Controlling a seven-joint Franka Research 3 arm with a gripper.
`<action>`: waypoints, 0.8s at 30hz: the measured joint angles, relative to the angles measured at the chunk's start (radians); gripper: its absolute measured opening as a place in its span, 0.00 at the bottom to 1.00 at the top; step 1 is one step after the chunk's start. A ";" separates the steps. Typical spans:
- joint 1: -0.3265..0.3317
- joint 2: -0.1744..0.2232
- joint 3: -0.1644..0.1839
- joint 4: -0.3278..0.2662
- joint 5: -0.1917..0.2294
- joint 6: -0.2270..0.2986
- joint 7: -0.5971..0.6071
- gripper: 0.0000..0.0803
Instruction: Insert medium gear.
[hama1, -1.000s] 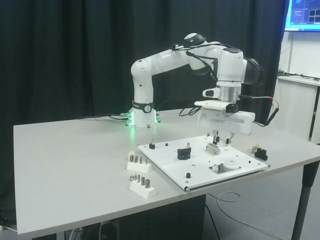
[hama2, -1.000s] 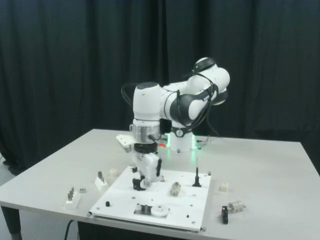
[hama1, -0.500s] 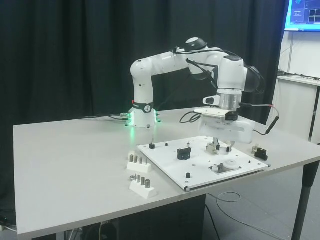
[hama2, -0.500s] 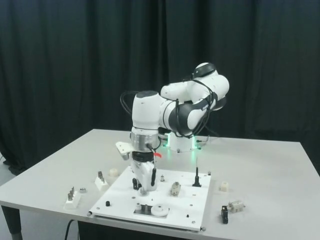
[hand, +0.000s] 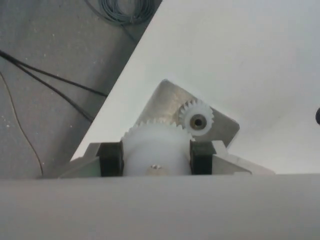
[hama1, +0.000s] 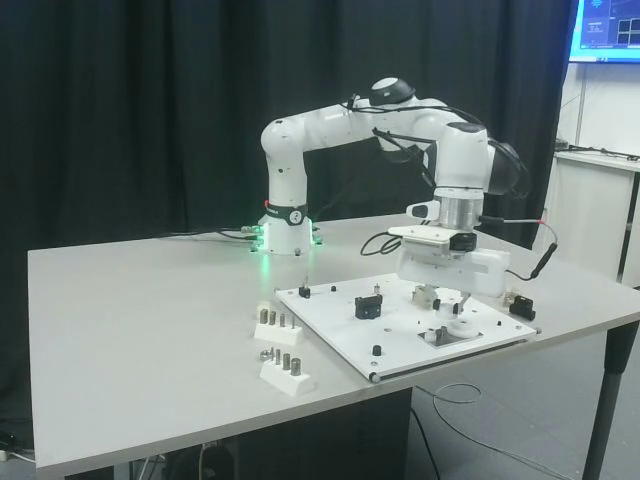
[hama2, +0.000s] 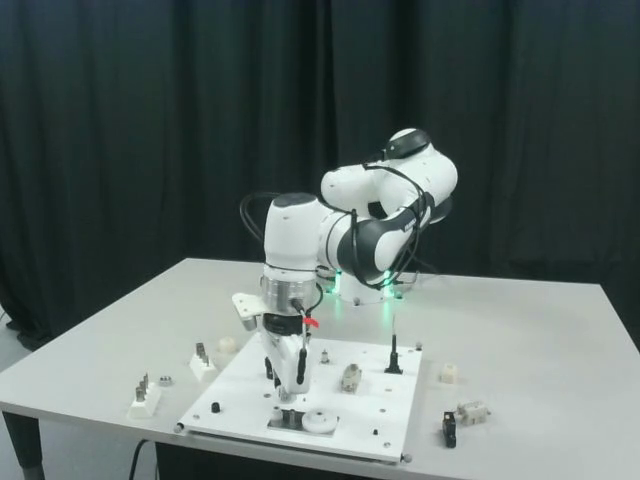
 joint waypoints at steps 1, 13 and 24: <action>-0.001 0.000 0.002 0.000 0.000 0.001 0.000 0.35; -0.011 0.001 0.027 0.000 0.000 0.005 -0.002 0.35; -0.012 0.004 0.044 0.000 0.000 0.011 -0.008 0.35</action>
